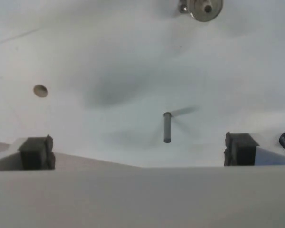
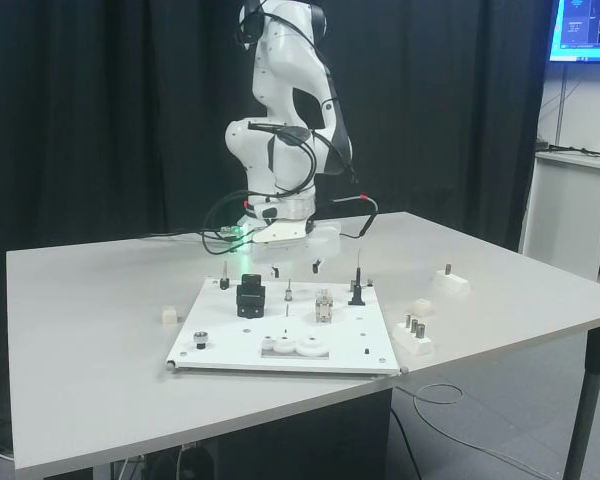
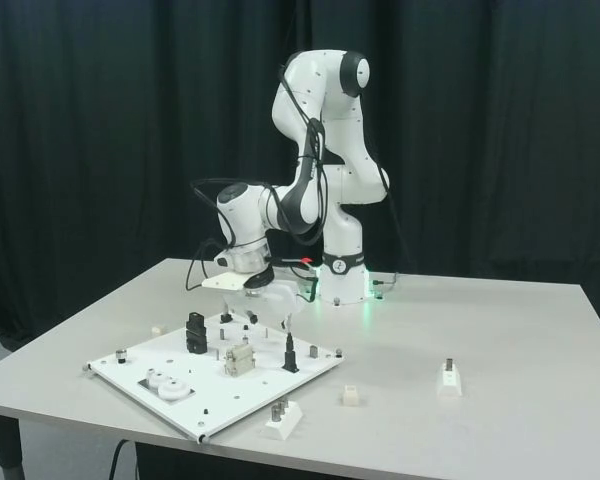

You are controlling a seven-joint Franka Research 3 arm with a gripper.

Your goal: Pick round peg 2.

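Round peg 2 [image 1: 167, 127] stood upright on the white board [image 2: 280, 330], between and below the fingertips in the wrist view. Pincer [image 1: 137, 151] hung just above it, fingers [image 1: 36, 153] spread wide, touching nothing. Board lay on the grey counter [image 2: 100, 300], beside small white blocks [image 2: 417, 335].

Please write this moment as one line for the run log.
phase: approach | gripper: open, holds nothing, above white board | target: round peg upright, between the fingers in wrist view, not grasped | pick: not yet done
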